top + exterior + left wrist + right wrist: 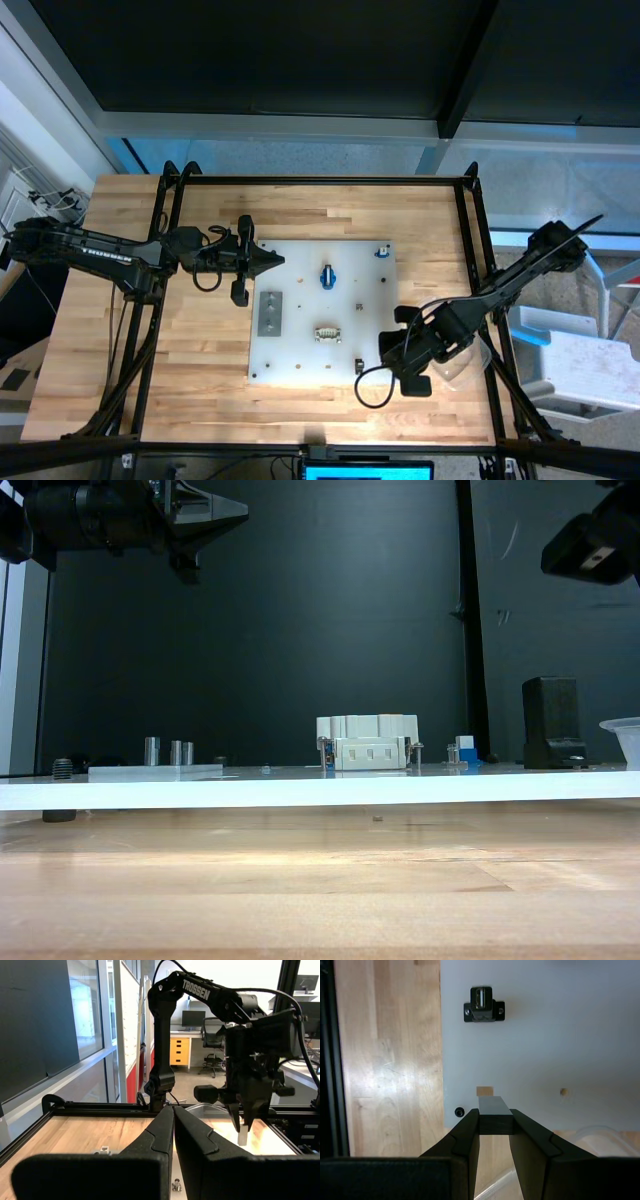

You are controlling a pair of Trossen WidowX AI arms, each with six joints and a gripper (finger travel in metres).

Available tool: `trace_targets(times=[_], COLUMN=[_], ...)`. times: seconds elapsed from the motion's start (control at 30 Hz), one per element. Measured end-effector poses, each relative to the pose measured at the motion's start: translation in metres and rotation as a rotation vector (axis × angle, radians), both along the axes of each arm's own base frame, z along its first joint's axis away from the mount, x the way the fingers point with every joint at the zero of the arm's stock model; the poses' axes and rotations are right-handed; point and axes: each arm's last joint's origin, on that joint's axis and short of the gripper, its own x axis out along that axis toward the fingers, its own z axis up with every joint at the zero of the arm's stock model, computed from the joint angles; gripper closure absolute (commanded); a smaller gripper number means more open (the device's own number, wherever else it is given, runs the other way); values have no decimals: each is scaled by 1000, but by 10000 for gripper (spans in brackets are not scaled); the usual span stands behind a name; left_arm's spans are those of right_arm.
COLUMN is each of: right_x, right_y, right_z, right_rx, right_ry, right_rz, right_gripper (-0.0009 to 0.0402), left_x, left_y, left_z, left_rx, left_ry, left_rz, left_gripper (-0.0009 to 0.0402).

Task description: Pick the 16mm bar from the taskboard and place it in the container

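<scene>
My right gripper (pixel 494 1119) is shut on the short grey 16mm bar (pixel 494 1110), held above the near right corner of the white taskboard (pixel 300 350). In the left wrist view the bar (pixel 243 1136) hangs upright from the right gripper's fingers, clear of the table. The clear container (pixel 462 366) lies on the wood just right of the board, partly under the right arm; its rim (pixel 600 1132) shows beside the fingers. My left gripper (pixel 268 260) hovers high over the board's far left edge, shut and empty (pixel 173 1125).
On the board stand a grey metal block (pixel 270 312), a blue piece (pixel 327 276), a white connector (pixel 327 333) and a small black fitting (pixel 483 1006). A black frame (pixel 320 181) rings the table. A black block (pixel 550 722) stands at the board's right end.
</scene>
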Motion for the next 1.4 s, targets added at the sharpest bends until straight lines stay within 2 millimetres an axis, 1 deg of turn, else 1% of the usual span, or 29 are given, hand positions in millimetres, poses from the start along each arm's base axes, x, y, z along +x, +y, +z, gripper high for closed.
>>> trace_targets(times=[0.3, 0.6, 0.9, 1.17, 1.4], right_x=[-8, -11, -20, -36, -53], right_y=[-8, -10, -16, -25, -36], right_z=[16, 18, 24, 26, 18], right_rx=[33, 22, 8, -22, -13], right_ry=[-48, -33, -19, 30, 37], right_rz=[-5, -5, -20, -79, -116], right_gripper=[354, 354, 354, 354, 354], left_x=[0, 0, 0, 0, 0], left_y=[0, 0, 0, 0, 0], left_z=[0, 0, 0, 0, 0], left_rx=[0, 0, 0, 0, 0], left_ry=[0, 0, 0, 0, 0], left_rz=[0, 0, 0, 0, 0], left_gripper=[393, 393, 393, 393, 393])
